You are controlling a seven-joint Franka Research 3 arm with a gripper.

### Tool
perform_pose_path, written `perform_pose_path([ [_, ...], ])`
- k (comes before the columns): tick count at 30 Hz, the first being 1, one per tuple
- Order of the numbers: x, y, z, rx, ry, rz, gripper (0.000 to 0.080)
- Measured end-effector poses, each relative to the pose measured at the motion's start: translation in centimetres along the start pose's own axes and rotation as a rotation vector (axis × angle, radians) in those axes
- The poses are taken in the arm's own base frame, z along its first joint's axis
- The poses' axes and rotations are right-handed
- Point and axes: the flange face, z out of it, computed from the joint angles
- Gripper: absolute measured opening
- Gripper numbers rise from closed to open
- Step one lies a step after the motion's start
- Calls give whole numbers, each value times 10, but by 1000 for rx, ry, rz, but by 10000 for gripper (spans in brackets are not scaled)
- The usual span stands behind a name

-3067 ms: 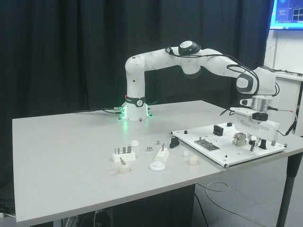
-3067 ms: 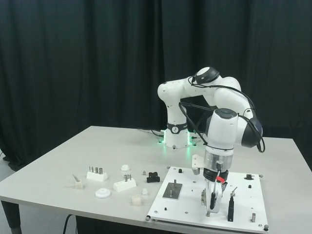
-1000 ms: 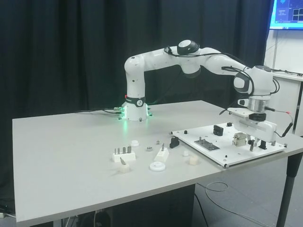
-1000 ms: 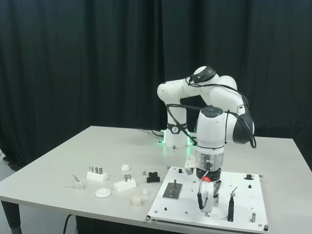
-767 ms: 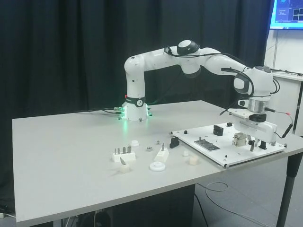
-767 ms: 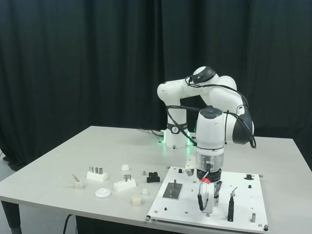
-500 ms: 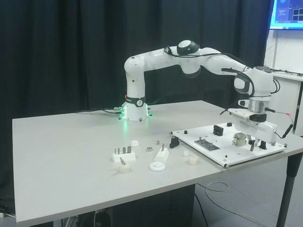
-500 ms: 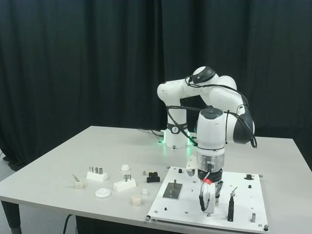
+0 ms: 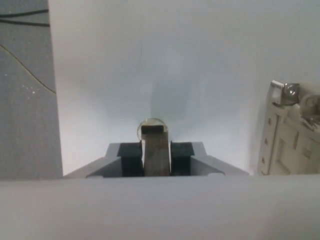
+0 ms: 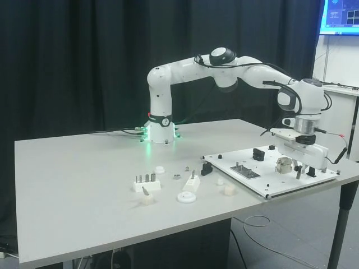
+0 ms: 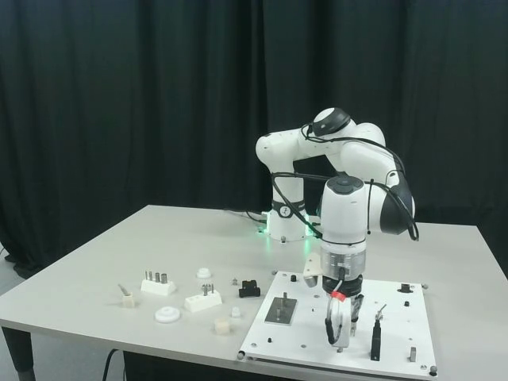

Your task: Insert square peg 3.

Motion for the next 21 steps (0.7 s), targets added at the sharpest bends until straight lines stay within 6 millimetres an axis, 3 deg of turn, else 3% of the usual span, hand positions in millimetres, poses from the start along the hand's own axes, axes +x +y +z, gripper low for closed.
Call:
perform_pose_path([
  [21, 1, -2, 0, 2, 1, -7, 115],
])
